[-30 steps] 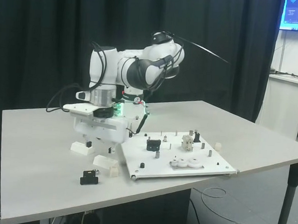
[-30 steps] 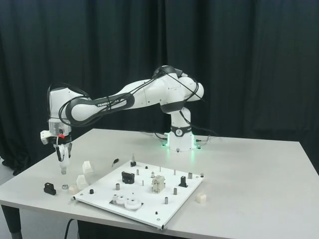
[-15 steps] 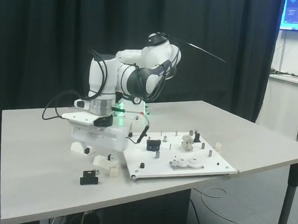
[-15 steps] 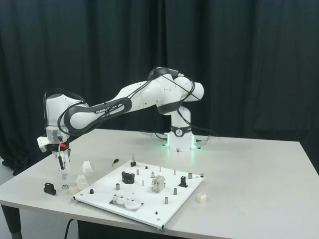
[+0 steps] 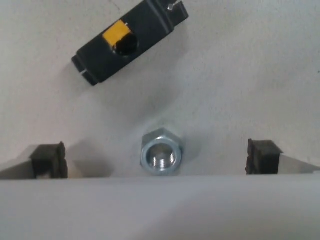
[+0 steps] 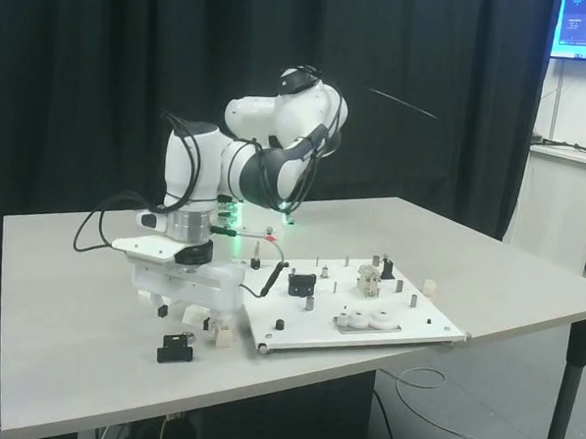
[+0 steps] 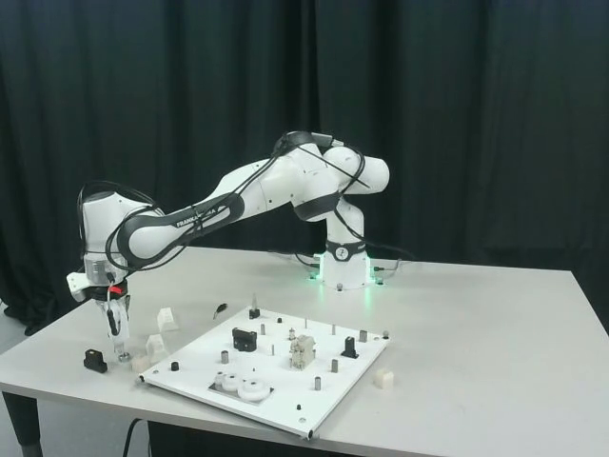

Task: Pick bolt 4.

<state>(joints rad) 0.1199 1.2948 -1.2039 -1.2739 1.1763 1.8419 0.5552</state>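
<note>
Seen in the second room view from left to right: black block (image 7: 94, 360) at the table's (image 7: 495, 324) near left corner, then gripper (image 7: 118, 345) lowered almost to the tabletop just beside it, at the block's 3 o'clock. Small white blocks (image 7: 167, 320) next, near the white board (image 7: 285, 381) carrying pegs and two white gears (image 7: 244, 387). Arm base (image 7: 344, 267) with green light at 12 o'clock of the board; lone white cube (image 7: 383, 378) off the board's right edge.

In the wrist view: fingers (image 5: 49, 161) spread wide, jaws open, gripping nothing. Between them, hexagonal metal piece, bolt 4 (image 5: 160, 151), threaded bore facing up, resting on grey table, touching neither fingertip. Black block (image 5: 131, 39) at roughly 11 o'clock of it, apart, lying at a tilt.
</note>
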